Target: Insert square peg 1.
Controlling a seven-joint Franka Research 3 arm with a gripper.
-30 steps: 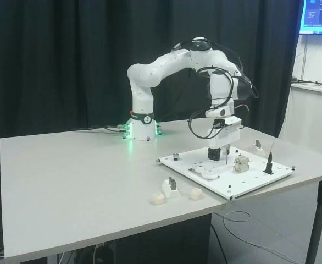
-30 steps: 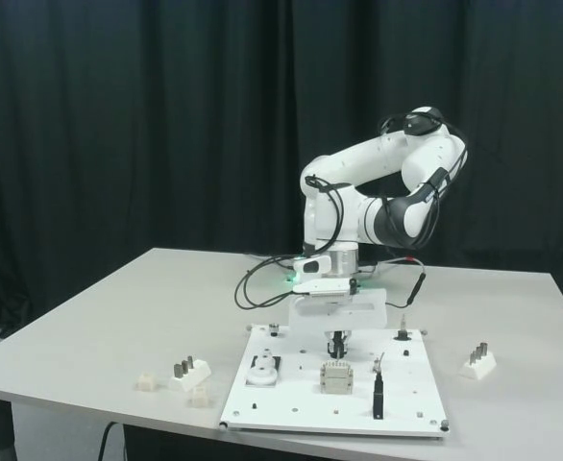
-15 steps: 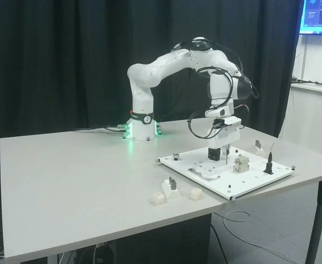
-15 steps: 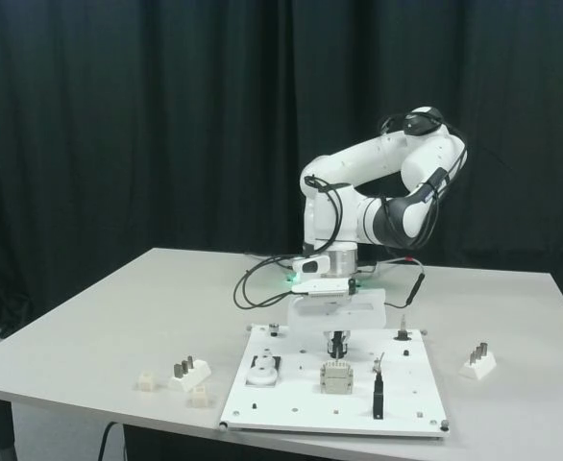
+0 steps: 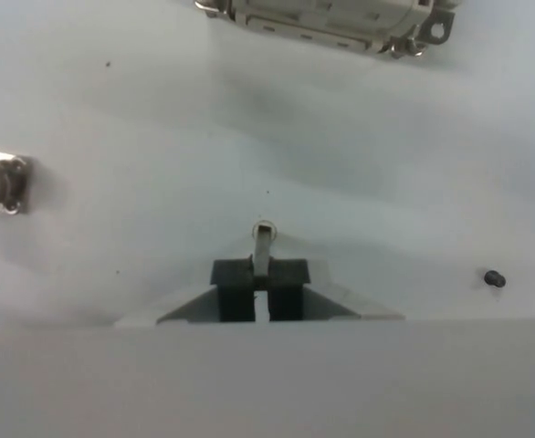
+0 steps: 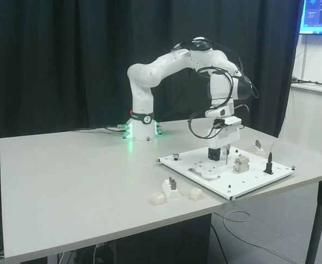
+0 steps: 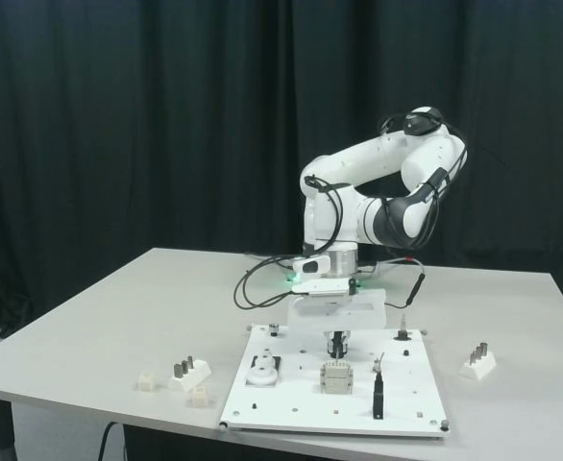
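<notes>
The fingers (image 5: 238, 290) are pinched tight on a thin peg (image 5: 263, 248). The peg points straight down, and its tip touches the white board (image 7: 411, 403) at a small hole. The gripper (image 7: 335, 340) hangs low over the middle of the board. A grey plug block (image 7: 335, 377) sits just beside it, on the near side. The board lies on the grey table (image 7: 118, 327).

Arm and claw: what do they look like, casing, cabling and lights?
The arm has rounded white casings with black sections near the wrist. Black cables loop loosely from the wrist. Green lights glow at the base. The claw ends in two black fingers under a white body.
</notes>
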